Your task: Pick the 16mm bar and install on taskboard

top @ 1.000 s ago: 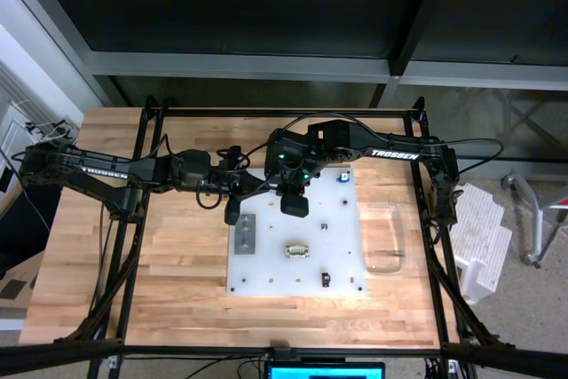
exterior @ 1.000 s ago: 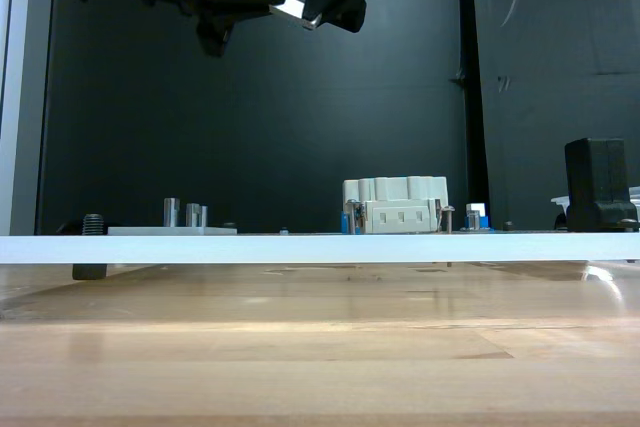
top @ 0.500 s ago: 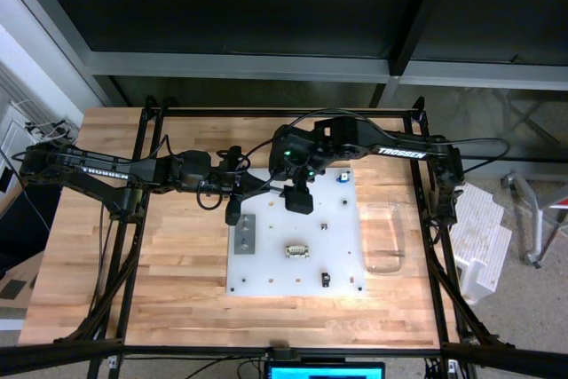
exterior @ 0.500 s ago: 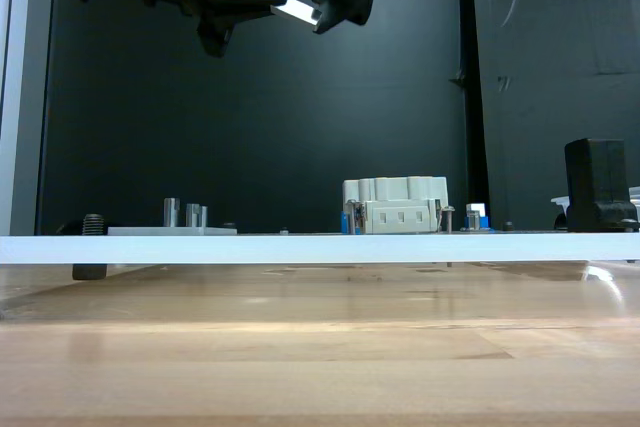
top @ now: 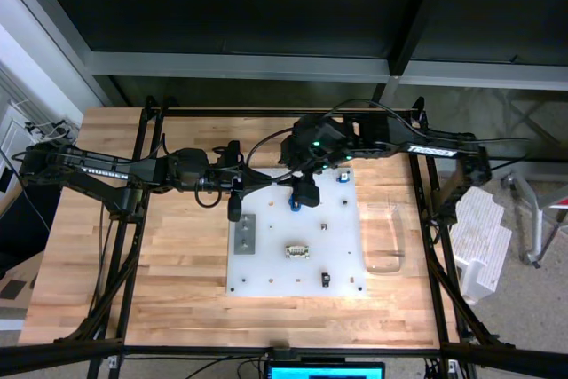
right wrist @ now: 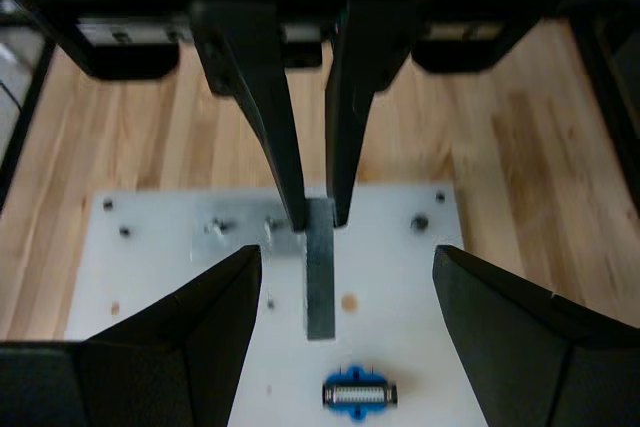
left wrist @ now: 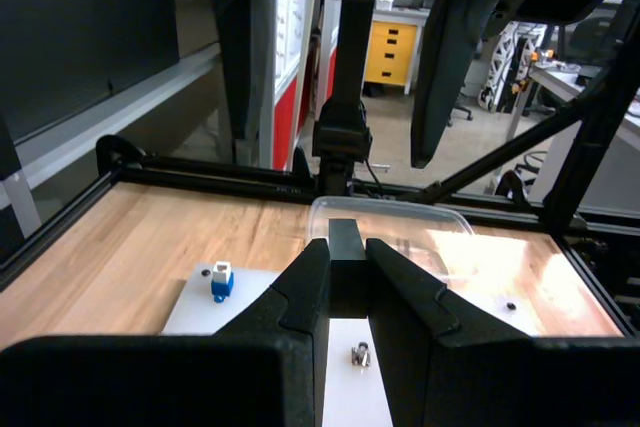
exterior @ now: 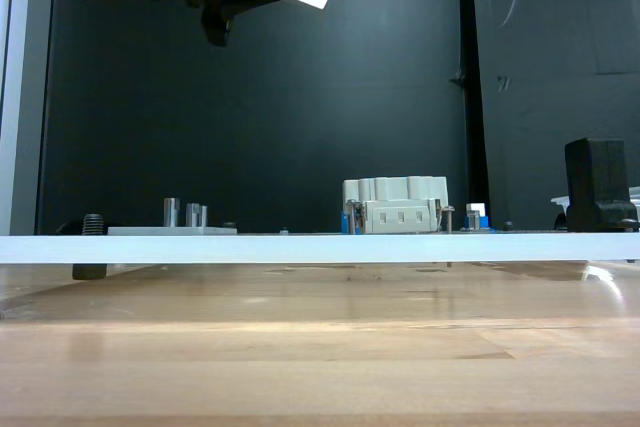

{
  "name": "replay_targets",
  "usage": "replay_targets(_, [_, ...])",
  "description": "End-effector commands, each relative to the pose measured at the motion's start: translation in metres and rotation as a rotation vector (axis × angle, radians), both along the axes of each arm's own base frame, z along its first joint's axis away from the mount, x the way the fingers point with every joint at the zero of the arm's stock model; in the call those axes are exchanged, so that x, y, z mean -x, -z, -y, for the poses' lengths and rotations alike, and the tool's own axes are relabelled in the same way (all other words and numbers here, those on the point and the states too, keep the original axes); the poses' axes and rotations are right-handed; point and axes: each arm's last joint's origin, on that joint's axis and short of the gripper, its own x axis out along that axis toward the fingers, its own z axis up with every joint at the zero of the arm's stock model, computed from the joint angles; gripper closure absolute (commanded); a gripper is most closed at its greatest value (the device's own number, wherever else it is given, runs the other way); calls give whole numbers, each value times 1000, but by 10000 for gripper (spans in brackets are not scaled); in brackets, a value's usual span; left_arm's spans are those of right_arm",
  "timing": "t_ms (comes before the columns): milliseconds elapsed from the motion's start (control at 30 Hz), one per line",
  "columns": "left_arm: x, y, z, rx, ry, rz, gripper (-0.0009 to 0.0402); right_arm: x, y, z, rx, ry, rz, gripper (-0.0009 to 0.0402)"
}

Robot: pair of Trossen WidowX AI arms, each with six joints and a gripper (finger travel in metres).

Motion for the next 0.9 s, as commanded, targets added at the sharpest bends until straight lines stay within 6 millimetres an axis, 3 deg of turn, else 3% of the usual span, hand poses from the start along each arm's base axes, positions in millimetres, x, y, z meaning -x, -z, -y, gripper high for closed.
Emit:
replay_targets(33, [0, -3, 0, -4, 1, 32, 394, 12, 5, 0, 21, 24, 68, 153])
replay_targets(400, [0, -18, 0, -9, 0, 179, 394, 49, 25, -1, -30, 60, 506, 154])
replay_targets(700, [1, -28, -1, -7, -27, 294, 394, 53, 49, -3, -83, 61, 752, 154])
replay_targets(900, [1, -31, -1, -7, -34, 319, 393, 50, 57, -3, -115, 55, 793, 154])
